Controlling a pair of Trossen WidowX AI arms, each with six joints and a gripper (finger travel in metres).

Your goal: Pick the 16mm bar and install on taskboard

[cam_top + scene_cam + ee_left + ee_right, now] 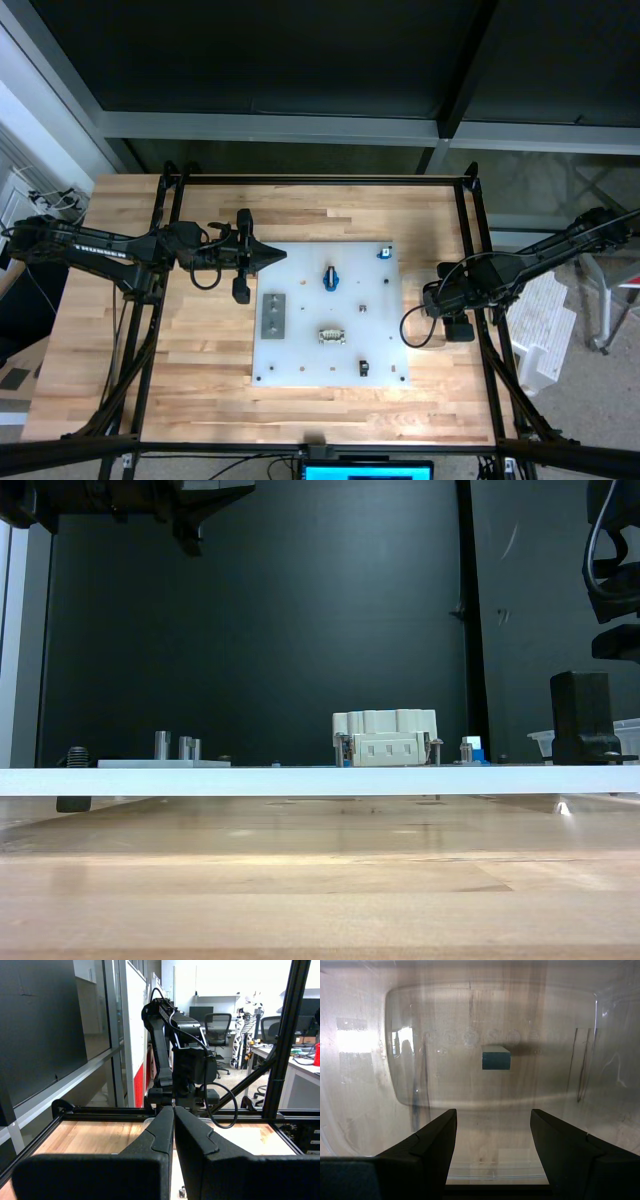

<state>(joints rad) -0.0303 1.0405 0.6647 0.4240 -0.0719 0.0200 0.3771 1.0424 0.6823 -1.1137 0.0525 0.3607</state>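
Observation:
My right gripper (492,1112) is open and looks down into a clear plastic tray (365,1085). A small dark teal block (496,1057) lies free on the tray floor, ahead of the fingertips and apart from them. I cannot tell whether it is the 16mm bar. In the high view this gripper (441,300) hangs just off the right edge of the white task board (300,370). My left gripper (272,257) is shut on nothing, above the board's far left corner, pointing right. A grey plate (273,315) on the board carries short metal pegs (162,745).
The board also holds a beige connector (332,335), a blue knob (330,278), a small blue part (384,253) and a black block (585,720) near its front right. A black frame (470,260) borders the table.

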